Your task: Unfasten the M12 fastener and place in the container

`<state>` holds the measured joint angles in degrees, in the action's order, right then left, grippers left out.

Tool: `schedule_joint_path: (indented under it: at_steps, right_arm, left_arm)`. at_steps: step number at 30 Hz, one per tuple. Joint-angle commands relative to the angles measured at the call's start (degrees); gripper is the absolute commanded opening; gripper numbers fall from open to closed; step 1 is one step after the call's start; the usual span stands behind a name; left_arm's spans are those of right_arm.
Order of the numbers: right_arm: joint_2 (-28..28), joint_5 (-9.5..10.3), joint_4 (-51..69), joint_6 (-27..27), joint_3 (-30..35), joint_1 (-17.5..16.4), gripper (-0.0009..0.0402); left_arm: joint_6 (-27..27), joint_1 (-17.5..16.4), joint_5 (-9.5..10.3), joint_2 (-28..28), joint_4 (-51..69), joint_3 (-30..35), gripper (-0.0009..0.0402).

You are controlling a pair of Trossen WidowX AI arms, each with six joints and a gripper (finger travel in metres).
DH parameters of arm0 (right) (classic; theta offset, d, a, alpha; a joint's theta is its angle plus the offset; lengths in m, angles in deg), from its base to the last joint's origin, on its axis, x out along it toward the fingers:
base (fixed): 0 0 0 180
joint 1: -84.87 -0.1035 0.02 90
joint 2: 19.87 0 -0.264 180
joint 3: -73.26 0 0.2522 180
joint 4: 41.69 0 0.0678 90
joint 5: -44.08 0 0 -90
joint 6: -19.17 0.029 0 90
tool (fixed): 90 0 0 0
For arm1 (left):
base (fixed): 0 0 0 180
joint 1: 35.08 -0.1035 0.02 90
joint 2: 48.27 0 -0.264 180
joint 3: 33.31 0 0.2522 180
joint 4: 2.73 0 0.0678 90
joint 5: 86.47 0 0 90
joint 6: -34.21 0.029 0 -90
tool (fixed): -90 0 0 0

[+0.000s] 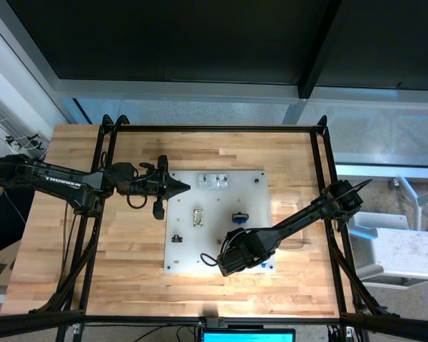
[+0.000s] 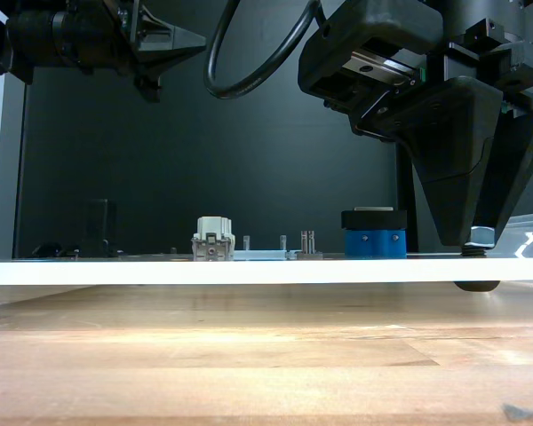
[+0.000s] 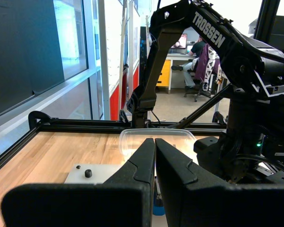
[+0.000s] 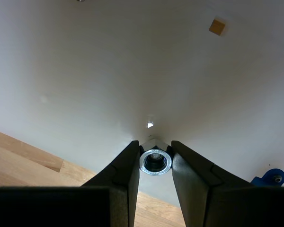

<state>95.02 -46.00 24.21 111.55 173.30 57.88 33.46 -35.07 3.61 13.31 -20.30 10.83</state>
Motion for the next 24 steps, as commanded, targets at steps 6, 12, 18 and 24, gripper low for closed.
schedule_joint_path:
  at_steps: [6, 12, 18, 24]
  right_arm:
    - [0.0, 0.22, -0.2, -13.9, 0.0, 0.0, 0.0008]
    - [0.0, 0.2, -0.2, -33.2, 0.0, 0.0, 0.0]
    - [0.0, 0.26, -0.2, -50.4, 0.0, 0.0, 0.0]
    - [0.0, 0.35, -0.2, -58.4, 0.0, 0.0, 0.0]
  left_arm:
    - [0.0, 0.0, -0.02, 0.0, 0.0, 0.0, 0.0]
    - [0.0, 0.0, -0.02, 0.0, 0.0, 0.0, 0.0]
    - [0.0, 0.0, -0.02, 0.0, 0.0, 0.0, 0.0]
    - [0.0, 0.0, -0.02, 0.0, 0.0, 0.0, 0.0]
